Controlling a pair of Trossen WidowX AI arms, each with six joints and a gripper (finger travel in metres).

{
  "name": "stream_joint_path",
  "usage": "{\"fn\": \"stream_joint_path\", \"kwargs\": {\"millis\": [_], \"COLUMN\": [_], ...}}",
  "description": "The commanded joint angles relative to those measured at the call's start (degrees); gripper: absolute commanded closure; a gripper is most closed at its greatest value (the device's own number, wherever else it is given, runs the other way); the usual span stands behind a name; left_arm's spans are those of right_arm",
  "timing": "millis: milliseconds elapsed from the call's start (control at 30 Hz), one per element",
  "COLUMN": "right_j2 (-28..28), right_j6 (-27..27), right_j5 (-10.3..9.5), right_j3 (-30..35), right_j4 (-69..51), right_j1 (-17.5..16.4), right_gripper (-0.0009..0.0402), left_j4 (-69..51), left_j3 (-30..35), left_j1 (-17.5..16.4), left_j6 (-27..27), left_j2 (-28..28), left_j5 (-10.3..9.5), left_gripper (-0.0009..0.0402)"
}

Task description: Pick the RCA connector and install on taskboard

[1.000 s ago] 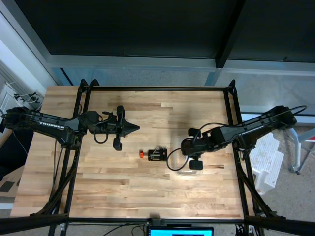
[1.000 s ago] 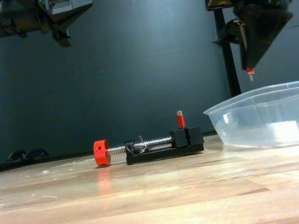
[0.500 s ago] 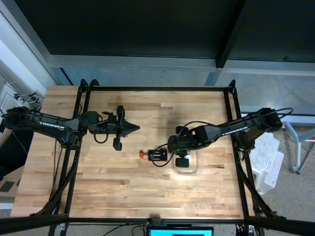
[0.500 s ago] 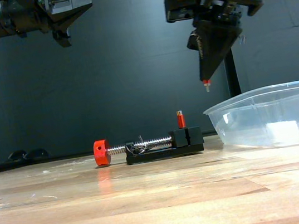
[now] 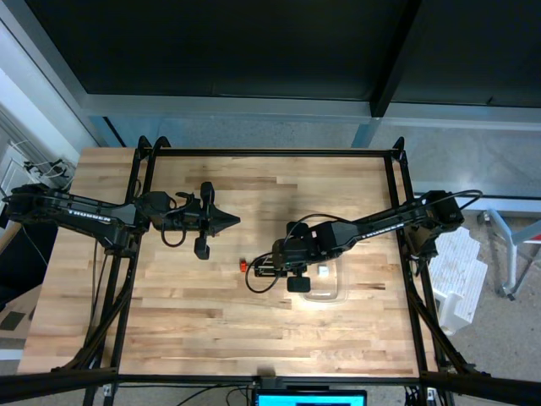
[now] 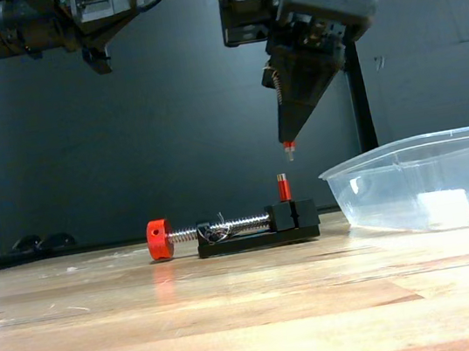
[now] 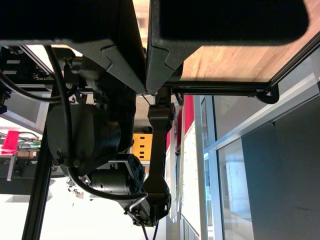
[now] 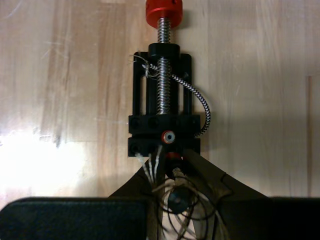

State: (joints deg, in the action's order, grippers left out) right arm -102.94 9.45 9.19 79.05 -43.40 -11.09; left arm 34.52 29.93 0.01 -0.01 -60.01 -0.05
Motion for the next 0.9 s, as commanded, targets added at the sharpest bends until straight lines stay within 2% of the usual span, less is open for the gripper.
{"fn": "stream_joint_path", "kwargs": {"millis": [33,633,767,900], "right_j2": [-0.9,-2.9,-2.9,-2.9], "right_j6": [0.1,0.2,0.5,0.5], "right_j5": [0.04,-0.31,-1.81,-1.18], "right_j3": [0.7,1.7,1.6,1.1], "right_j4": [0.0,0.9,1.5,1.9], "right_j1": [0.1,0.4,0.4,0.4], "right_gripper": [0.0387,0.0387,0.0387,0.0387], "left_j4": [0.0,0.0,0.0,0.0], "left_j3": [0.0,0.0,0.0,0.0], "left_j1": [0.0,0.0,0.0,0.0], "left_j6": [0.0,0.0,0.0,0.0], "left_j2": [0.0,0.0,0.0,0.0], "left_j5": [0.02,0.04,0.02,0.02], "left_gripper": [0.0393,0.0393,0.0393,0.0393]}}
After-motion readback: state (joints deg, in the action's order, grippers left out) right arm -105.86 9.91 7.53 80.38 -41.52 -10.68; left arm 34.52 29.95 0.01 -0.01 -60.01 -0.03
